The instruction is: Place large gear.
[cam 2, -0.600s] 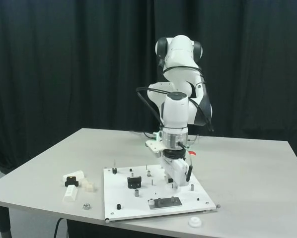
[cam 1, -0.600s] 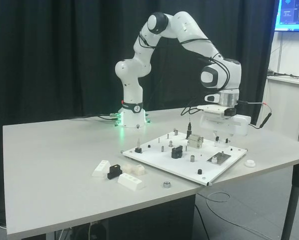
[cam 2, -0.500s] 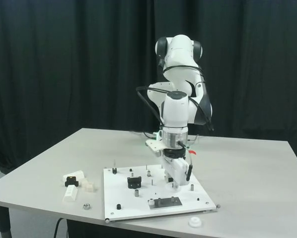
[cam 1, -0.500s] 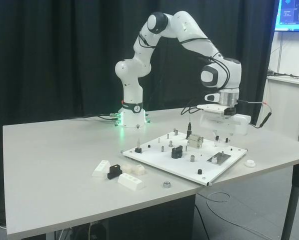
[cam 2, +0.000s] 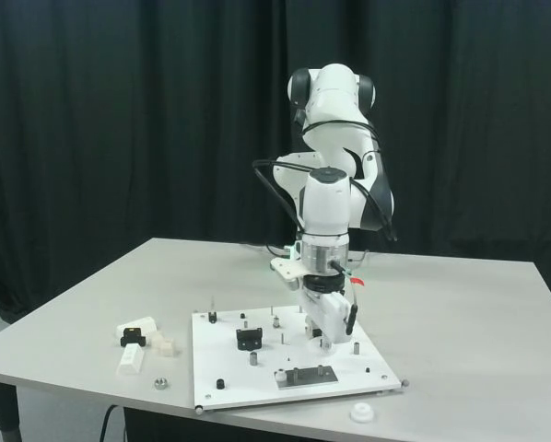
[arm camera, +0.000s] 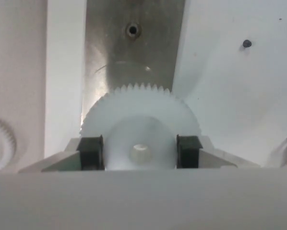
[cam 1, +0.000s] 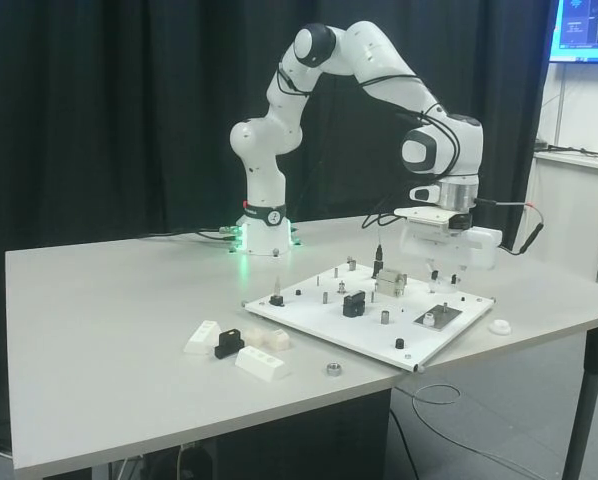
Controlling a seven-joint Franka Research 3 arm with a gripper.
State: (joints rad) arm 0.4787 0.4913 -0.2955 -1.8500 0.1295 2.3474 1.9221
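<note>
The fingers grip the white gear by its hub, holding it above the grey plate on the white board on the worktop.

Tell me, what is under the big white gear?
Below the large gear, held in the gripper, lie a grey metal plate with a screw hole and the white board. Whatever sits directly beneath the gear is hidden.

large gear | white, toothed | clamped by hub between tool pads
</note>
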